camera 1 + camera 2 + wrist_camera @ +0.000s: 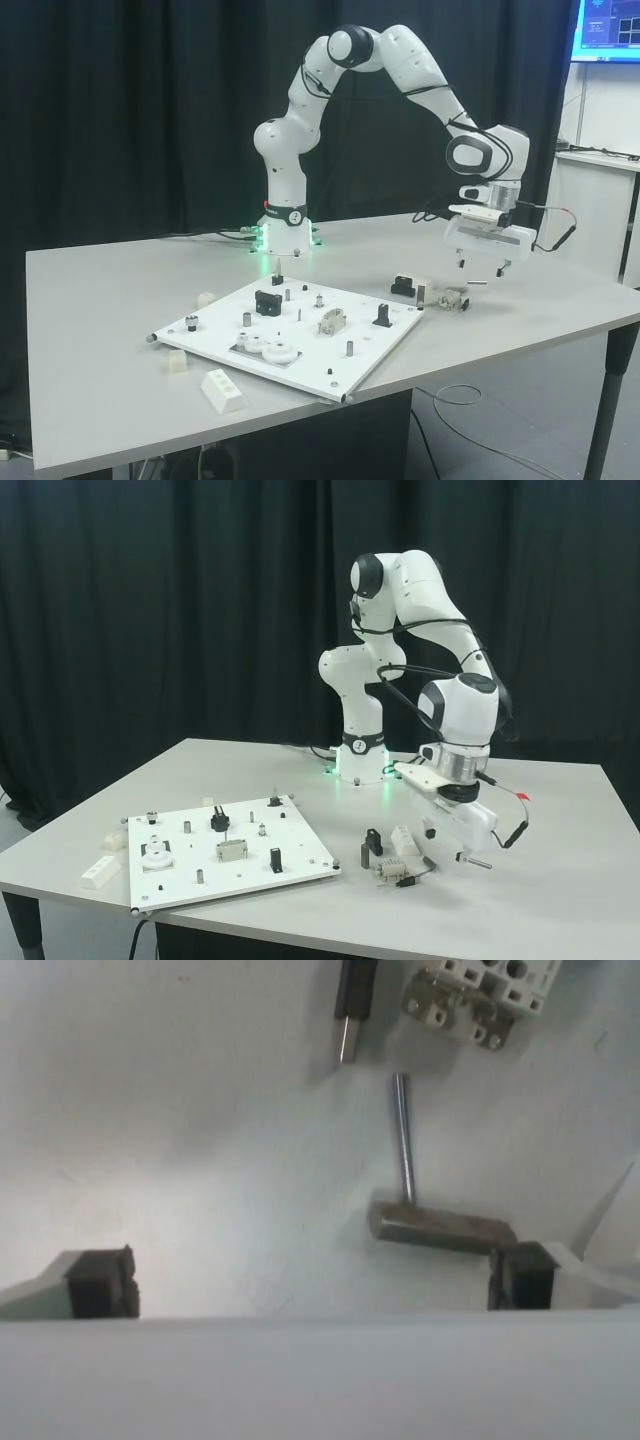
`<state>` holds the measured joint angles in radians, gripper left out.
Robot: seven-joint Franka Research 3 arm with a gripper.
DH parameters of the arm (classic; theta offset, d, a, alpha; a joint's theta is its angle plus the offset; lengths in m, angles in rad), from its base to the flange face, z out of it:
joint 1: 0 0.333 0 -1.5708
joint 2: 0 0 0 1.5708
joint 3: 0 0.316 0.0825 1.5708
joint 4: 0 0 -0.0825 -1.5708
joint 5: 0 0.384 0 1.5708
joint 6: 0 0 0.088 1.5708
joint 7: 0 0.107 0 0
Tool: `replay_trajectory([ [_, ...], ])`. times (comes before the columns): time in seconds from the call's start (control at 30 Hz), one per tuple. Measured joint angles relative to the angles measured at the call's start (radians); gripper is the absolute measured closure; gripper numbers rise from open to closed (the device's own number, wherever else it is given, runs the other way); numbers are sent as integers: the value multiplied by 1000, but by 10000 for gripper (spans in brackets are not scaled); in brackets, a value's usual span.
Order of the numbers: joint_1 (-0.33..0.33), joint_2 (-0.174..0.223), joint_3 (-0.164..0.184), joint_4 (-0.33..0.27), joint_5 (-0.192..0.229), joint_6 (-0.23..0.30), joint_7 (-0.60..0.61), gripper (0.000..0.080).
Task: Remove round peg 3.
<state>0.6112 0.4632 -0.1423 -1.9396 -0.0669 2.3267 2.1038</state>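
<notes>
My gripper hangs open over the bare grey table, off to the side of the white task board, with nothing between its black fingertips. A short thick metal peg lies flat on the table close to one fingertip, touching the end of a thin metal rod. From the room the open gripper sits just above a small peg on the table. In the second room view the gripper is beside that peg. Several upright pegs stand on the board.
A white connector block with a metal bracket and a black plug lie just beyond the rod. A black block, a white block and a cable connector lie between board and gripper. White blocks sit near the board's front.
</notes>
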Motion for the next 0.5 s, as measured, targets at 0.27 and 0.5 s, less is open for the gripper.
replay_trajectory([
  [0.27,0,-6,-9,2,-4,0,0,10],
  [0.5,0,-13,-16,2,-11,0,0,4],
])
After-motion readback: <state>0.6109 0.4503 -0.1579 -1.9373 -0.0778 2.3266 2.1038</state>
